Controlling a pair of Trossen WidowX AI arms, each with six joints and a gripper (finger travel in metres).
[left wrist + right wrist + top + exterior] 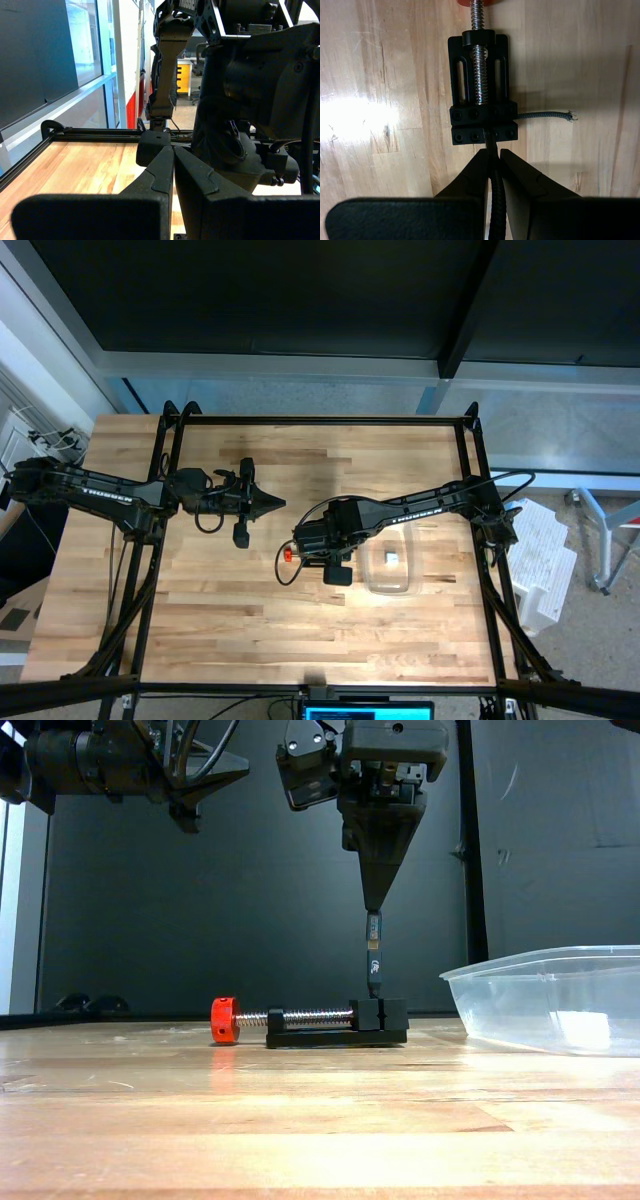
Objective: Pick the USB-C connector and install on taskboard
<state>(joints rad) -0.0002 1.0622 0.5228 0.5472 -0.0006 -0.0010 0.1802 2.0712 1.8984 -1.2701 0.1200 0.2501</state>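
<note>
right tool (pixel 492 154) pinching USB-C connector (pixel 491 142), at taskboard (pixel 462 116)

Light falls from overhead, even and fairly bright on the table (pixel 250 610). Under my right gripper (pixel 492 152), clamped on the plug (pixel 374 955), a white glare patch (pixel 355 117) washes out the wood grain. My left gripper (pixel 173 150), pressed closed above the table's left side, is a dark silhouette against daylit windows (pixel 87 40). The tray (pixel 545 995) catches a soft highlight.
</note>
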